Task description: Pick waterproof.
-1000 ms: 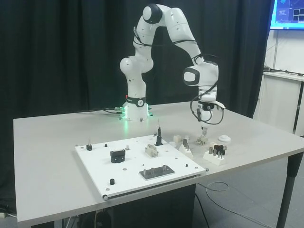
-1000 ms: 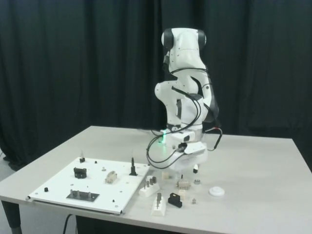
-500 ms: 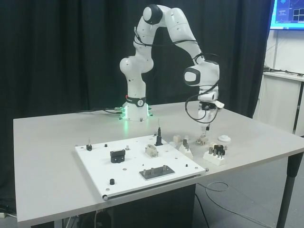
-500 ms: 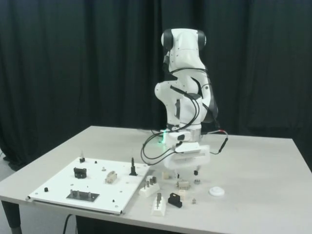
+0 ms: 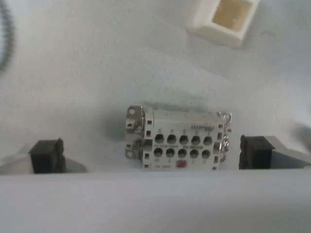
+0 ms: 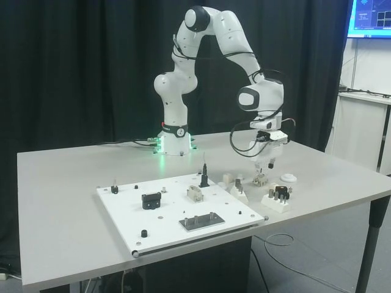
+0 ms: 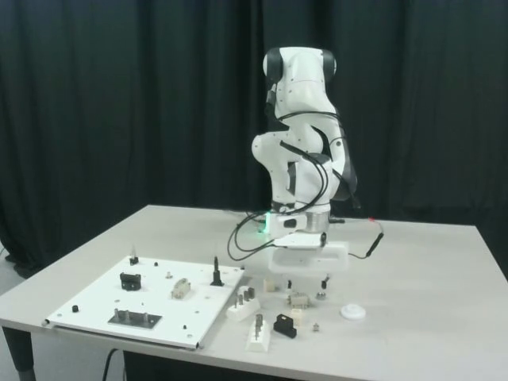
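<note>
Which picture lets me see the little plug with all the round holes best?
The wrist view: the plug fills the middle, its two rows of holes plain, lying between the claw's black fingertips. In both room views it is only a tiny speck on the grey table under the claw.

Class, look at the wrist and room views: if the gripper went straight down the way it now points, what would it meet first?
Most likely the grey multi-pin connector block lying on the grey table, between the gripper's two black fingertips. Exact depth is unclear.

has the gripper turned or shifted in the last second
Yes. The gripper has swung round above the connector, and its cable now trails away from the green-lit base.
</note>
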